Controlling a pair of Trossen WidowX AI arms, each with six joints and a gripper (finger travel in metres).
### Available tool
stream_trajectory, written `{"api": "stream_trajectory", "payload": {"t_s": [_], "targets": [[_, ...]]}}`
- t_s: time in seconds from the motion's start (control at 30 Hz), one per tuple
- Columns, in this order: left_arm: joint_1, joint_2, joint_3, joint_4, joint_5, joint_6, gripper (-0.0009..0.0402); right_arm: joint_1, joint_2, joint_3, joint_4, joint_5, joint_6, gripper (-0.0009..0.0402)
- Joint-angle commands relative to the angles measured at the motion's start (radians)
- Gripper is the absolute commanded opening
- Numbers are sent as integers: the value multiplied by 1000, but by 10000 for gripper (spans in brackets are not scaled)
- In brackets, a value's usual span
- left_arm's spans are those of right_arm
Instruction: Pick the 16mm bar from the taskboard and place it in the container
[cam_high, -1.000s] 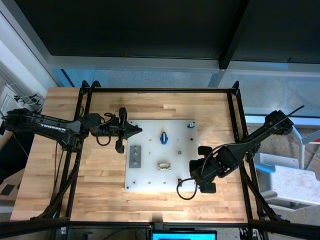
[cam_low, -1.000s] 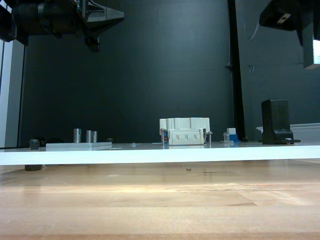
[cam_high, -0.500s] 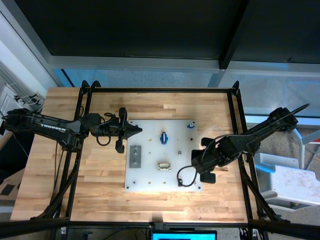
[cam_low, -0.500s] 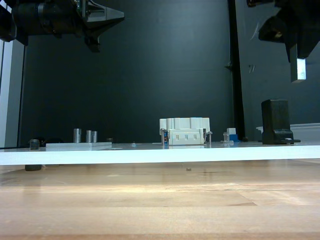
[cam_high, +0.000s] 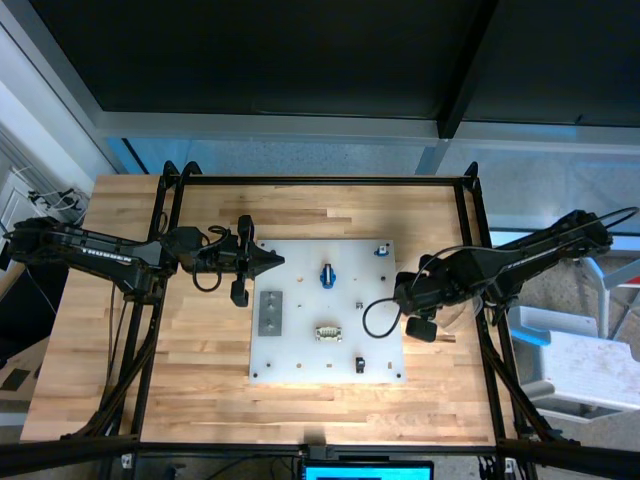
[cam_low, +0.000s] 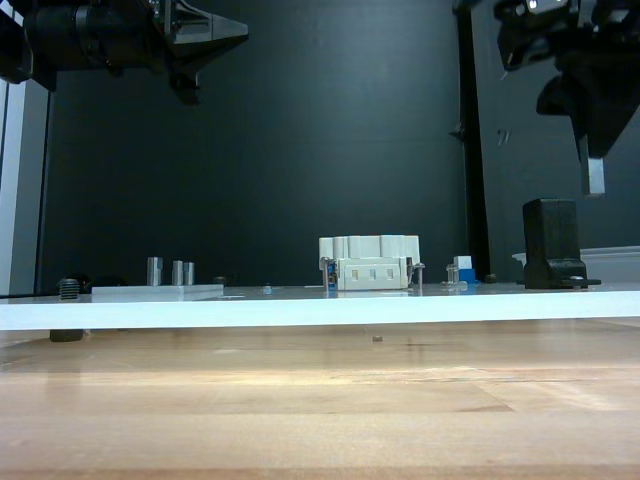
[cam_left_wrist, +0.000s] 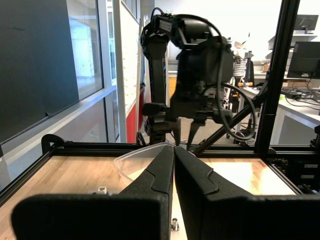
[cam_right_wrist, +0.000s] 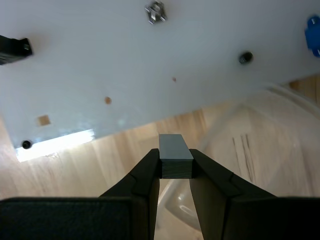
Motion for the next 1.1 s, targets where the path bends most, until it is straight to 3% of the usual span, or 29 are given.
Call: {"api": "stream_trajectory", "payload": {"t_s": [0.03,0.67,0.77,0.83,1.1], "targets": [[0,0,0,0,0,0,0,-30,-36,-42,0,-4,1,16],[0,0,0,0,0,0,0,-194,-196,-239,-3,-10,57,16],[0,0,0,0,0,0,0,-217,-208,-260,-6,-47,58,16],[0,0,0,0,0,0,0,-227,-211,-271,-12,-60,68,16],[0,0,0,0,0,0,0,-234,-211,-294,-28,-56,82,16]]}}
